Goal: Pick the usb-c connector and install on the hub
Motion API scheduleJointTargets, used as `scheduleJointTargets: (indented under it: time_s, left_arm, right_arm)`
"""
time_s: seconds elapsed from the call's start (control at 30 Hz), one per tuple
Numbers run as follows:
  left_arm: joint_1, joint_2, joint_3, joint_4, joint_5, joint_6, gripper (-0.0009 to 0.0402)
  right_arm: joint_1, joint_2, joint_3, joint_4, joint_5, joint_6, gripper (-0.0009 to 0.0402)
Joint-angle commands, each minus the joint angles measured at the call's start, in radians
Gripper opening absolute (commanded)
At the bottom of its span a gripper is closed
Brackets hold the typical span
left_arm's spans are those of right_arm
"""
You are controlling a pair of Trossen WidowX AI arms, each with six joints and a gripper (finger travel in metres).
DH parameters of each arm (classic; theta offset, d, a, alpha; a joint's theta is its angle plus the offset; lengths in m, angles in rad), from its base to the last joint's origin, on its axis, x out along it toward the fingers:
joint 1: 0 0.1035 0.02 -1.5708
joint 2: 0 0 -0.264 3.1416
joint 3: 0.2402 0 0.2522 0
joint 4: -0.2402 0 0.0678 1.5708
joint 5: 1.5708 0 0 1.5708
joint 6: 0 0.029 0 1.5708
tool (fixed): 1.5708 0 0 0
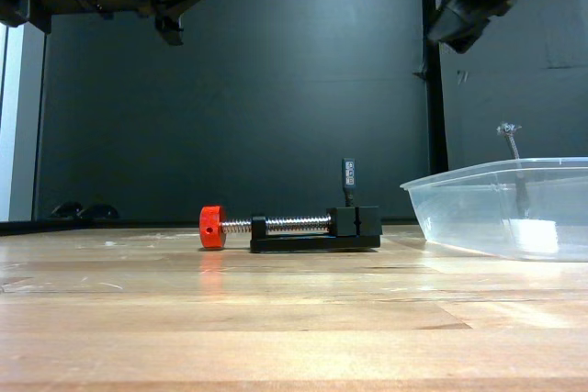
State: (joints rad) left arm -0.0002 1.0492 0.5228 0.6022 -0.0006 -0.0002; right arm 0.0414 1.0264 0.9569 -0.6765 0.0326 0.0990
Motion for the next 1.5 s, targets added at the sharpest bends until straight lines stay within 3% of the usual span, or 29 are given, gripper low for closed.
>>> scheduleJointTargets:
  time_s: [0.03,0.33,0.87,1.0,1.37,1.5]
  left_arm:
    - [0.0,0.0,0.0,0.0,0.0,0.0,0.0]
    - [0.0,0.0,0.0,0.0,0.0,0.0,0.0]
    - [0.0,0.0,0.0,0.0,0.0,0.0,0.0]
    - [0.0,0.0,0.0,0.0,0.0,0.0,0.0]
    - [0.0,0.0,0.0,0.0,0.0,0.0,0.0]
    - [0.0,0.0,0.0,0.0,0.0,0.0,0.0]
  right_arm:
    - [0.007,0.005,0.031,-0.089,0.005,-0.002,0.0]
    - [0.037,0.055,0.089,-0.307,0.027,0.002,0.0]
    - [0.136,0.151,0.089,-0.42,0.018,0.113,0.0007]
    - [0.145,0.178,0.089,-0.425,0.018,0.156,0.0034]
    - [0.162,0.291,0.08,-0.408,0.019,0.191,0.016]
    - [0.174,0.338,0.079,-0.374,0.026,0.21,0.0185]
